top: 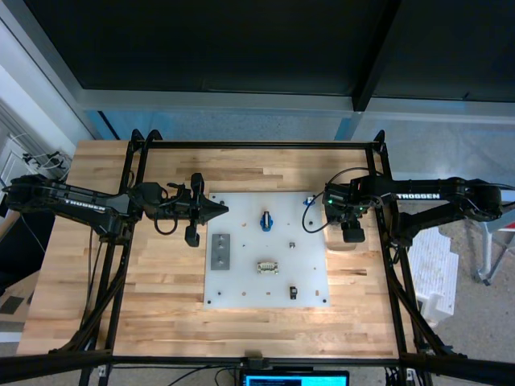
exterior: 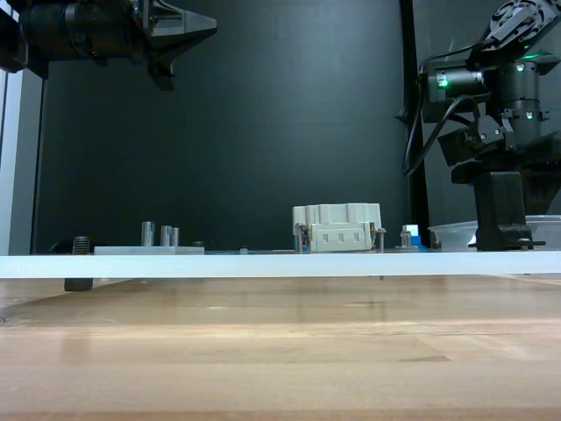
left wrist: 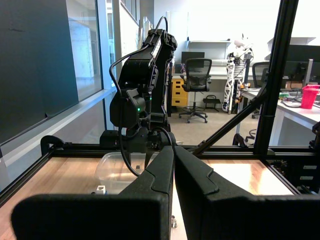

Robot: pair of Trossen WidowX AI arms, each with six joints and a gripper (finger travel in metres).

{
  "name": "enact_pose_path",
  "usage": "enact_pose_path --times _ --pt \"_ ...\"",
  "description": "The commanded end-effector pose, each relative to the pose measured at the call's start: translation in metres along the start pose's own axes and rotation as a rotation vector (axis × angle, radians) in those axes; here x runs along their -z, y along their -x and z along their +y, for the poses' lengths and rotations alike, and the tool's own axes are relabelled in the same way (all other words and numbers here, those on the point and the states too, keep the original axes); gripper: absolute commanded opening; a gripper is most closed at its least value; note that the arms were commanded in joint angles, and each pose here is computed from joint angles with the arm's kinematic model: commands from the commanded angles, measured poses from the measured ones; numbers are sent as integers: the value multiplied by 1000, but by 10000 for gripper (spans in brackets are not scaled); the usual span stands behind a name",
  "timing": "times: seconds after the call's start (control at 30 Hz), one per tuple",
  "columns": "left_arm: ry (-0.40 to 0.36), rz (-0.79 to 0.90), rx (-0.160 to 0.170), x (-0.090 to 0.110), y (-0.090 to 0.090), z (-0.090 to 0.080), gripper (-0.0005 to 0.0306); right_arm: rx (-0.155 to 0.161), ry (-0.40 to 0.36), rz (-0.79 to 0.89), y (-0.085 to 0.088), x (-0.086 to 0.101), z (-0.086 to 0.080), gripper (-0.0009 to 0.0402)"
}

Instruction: Pick the 16mm bar and install on taskboard

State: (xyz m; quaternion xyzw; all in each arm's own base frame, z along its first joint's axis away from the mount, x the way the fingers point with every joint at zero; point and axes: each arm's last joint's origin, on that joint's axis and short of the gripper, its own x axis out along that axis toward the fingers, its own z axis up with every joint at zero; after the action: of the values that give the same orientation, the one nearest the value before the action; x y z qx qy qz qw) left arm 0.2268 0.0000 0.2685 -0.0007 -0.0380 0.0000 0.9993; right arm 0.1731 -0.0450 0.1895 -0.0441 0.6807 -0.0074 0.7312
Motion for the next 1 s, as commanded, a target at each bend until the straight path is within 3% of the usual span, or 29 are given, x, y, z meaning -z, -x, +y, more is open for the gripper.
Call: enact_pose_path --times 0.03,0.53,1.0 --pt "0 -1 0 0 0 0 0 2 13 -5 -2 0 0 177" --pt "0 -1 0 0 0 0 0 -2 49 5 -13 -1 0 173" --pt "0 -1 0 0 0 0 0 0 48 5 -13 -1 0 86"
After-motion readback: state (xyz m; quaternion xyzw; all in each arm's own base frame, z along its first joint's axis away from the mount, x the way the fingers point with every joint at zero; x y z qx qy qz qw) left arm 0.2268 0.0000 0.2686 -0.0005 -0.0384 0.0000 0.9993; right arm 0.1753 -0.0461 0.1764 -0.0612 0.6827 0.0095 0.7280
